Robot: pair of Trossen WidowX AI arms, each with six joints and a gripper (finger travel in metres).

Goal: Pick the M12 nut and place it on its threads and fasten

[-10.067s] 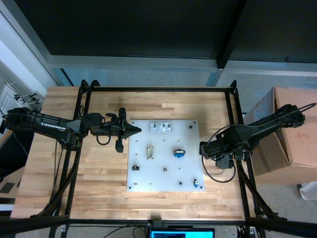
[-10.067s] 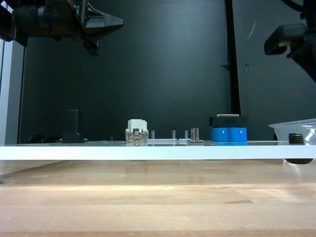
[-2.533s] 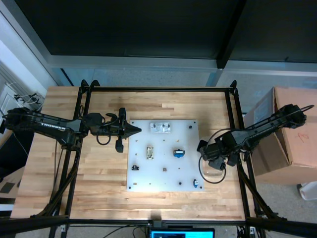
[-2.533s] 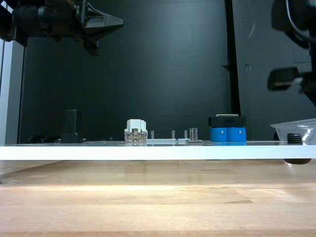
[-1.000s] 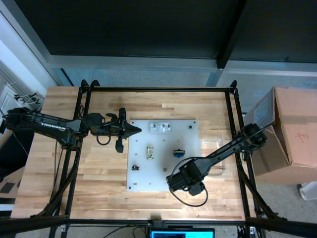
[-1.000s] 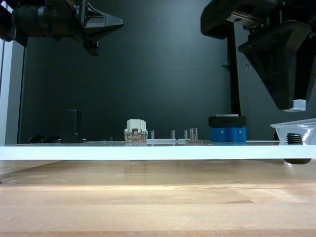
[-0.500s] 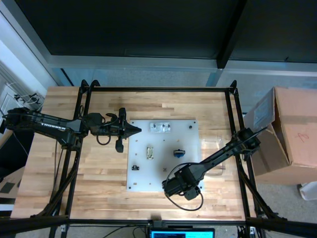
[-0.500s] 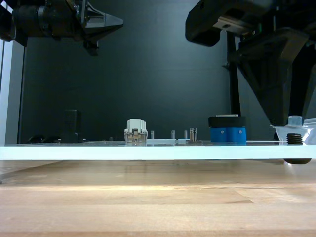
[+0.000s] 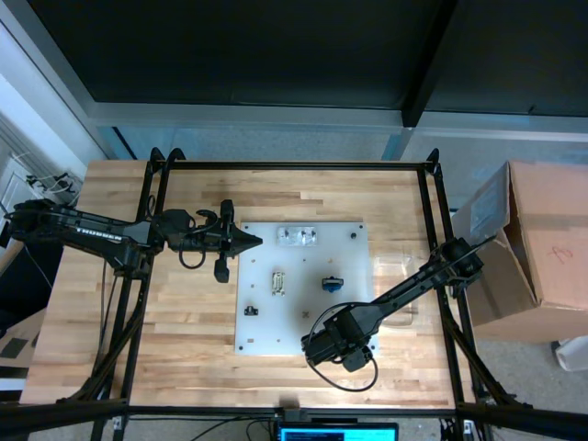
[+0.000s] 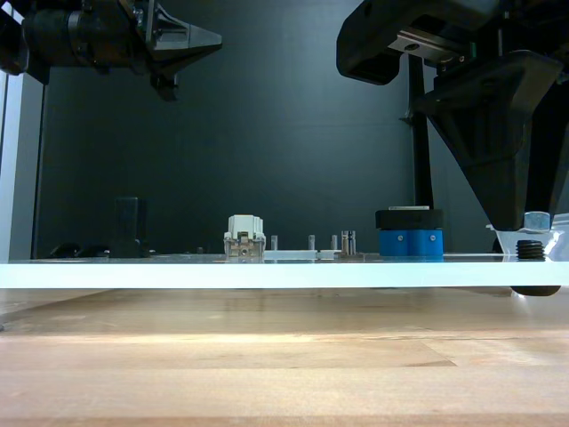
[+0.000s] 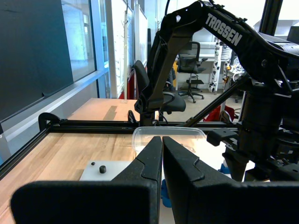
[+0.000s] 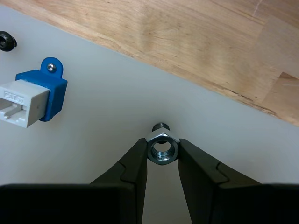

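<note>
A small silver nut is pinched between the fingers of my right gripper. The gripper points down over the near right edge of the white board. In the low view the nut hangs just above the black ribbed stud, with a small gap, and the ribs are bare. The stud's tip shows just behind the nut. From above, the right gripper hides both. My left gripper hovers high off the board's far left edge, fingers shut on nothing.
A clear tray lies off the board's right edge, behind the stud in the low view. A blue connector, a silver post and a white connector stand mid-board. A cardboard box sits at the right.
The right arm swung from the tray to the board's near right edge with the nut in its fingers, then lowered it until it hangs just above the stud. The left arm has not moved.
</note>
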